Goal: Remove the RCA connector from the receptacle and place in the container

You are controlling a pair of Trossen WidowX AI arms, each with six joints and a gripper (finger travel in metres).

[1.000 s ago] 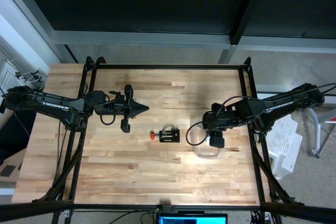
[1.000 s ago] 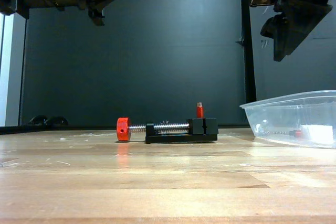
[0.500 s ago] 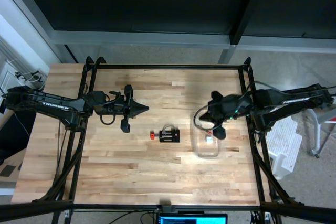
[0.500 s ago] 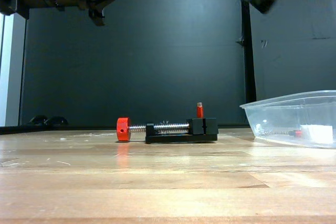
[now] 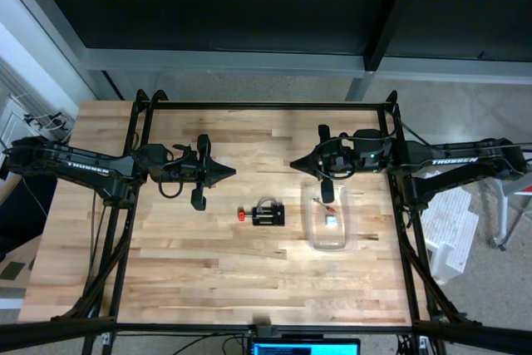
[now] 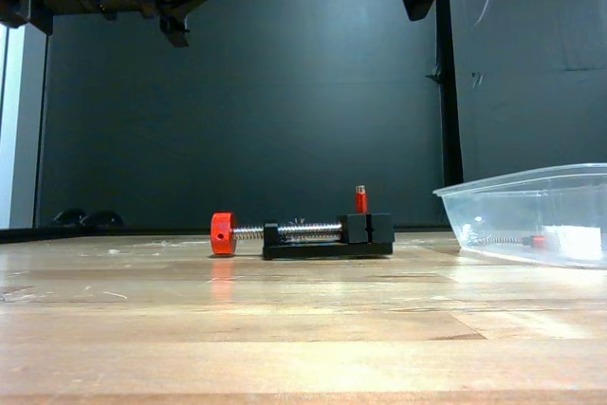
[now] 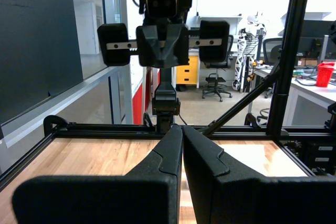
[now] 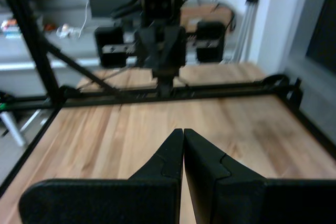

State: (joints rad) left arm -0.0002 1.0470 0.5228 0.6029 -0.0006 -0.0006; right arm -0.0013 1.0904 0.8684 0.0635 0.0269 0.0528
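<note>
black left gripper (image 5: 231,172) and right gripper (image 5: 293,164); black receptacle (image 5: 269,216), red knob (image 5: 242,214); clear container (image 5: 332,248); red rca connector (image 6: 538,241); pale striped wood table (image 5: 208,288).

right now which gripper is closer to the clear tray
The right gripper, high by the far end of the tray. The left gripper hangs on the other side, beyond the black clamp.

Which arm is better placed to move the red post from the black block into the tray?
Right, probably. The left hand and right hand hang shut, high, either side of the block, but the post stands at its end nearer the right arm and the tray lies on that side.
</note>
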